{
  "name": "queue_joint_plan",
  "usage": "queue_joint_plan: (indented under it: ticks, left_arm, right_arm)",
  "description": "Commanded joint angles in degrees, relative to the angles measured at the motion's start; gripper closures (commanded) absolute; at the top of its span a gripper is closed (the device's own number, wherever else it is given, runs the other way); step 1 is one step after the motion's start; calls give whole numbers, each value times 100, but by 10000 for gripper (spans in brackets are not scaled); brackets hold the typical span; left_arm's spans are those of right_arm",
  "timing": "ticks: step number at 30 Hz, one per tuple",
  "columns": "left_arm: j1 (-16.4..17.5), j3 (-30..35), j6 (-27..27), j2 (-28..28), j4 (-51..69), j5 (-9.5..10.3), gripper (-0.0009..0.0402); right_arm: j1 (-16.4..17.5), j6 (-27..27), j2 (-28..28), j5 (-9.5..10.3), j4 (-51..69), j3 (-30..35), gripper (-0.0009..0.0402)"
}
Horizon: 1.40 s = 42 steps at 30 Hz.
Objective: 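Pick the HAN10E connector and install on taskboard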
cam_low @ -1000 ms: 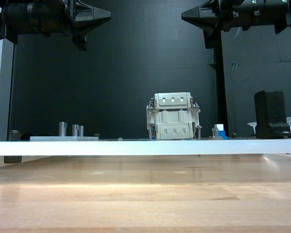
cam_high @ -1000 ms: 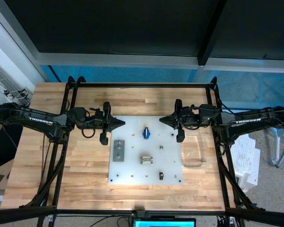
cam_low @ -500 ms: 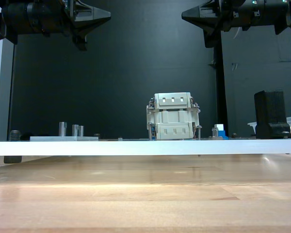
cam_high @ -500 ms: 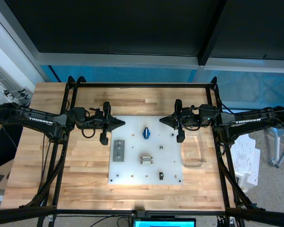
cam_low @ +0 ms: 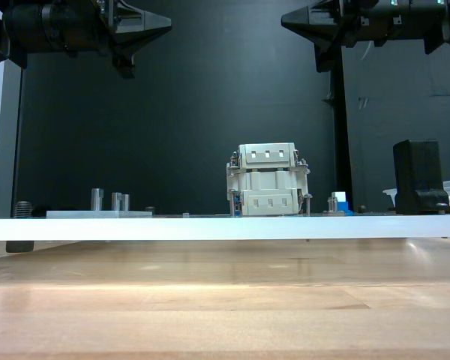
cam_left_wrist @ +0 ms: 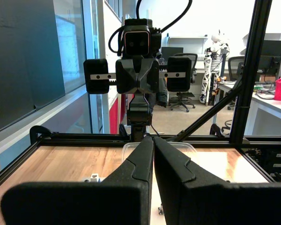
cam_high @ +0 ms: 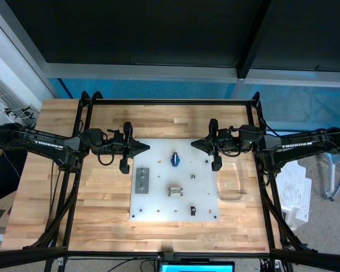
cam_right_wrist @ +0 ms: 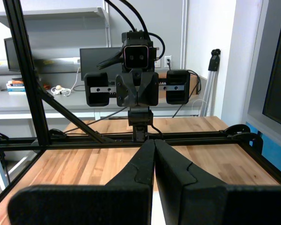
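Nothing has moved since a moment ago; both arms and every part sit just as they did.

The left gripper (cam_high: 147, 147) hangs high over the far left corner of the taskboard (cam_high: 158, 211). Its two fingers (cam_left_wrist: 143, 157) are pressed tight together and hold nothing. The right gripper (cam_high: 193, 143) hangs high over the far right part of the board. Its fingers (cam_right_wrist: 144, 161) are pressed together too, with nothing between them. The two tips point at each other, well apart.

The HAN10E connector (cam_high: 175, 192) stands on the taskboard, near the middle of its near edge. The grey block (cam_high: 142, 179) lies by the board's left edge, and the blue knob (cam_high: 175, 159) sits nearer the far edge.

The board lies on a wooden table (cam_high: 73, 198) with a black frame (cam_high: 170, 102) around it. A clear tub (cam_high: 233, 184) rests just beside the board's right edge. Behind the table the wall is dark.
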<state>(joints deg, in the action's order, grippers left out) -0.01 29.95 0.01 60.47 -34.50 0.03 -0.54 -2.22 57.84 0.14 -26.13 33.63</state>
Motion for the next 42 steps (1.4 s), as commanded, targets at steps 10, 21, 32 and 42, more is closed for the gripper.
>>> queue_joint_plan:
  ticks: [10,21,32,42]
  left_arm:
    - [2,0,-2,2,0,-2,392]
    - [0,0,-2,2,0,-2,392]
    - [0,0,-2,2,0,-2,392]
    - [0,0,-2,2,0,-2,392]
  right_arm:
    - [4,-205,2,-61,-39,-26,393]
    - [7,-179,2,-57,-35,-39,393]
    - [20,-164,0,-52,-168,-105,393]
    - [17,-133,0,-57,-177,-92,393]
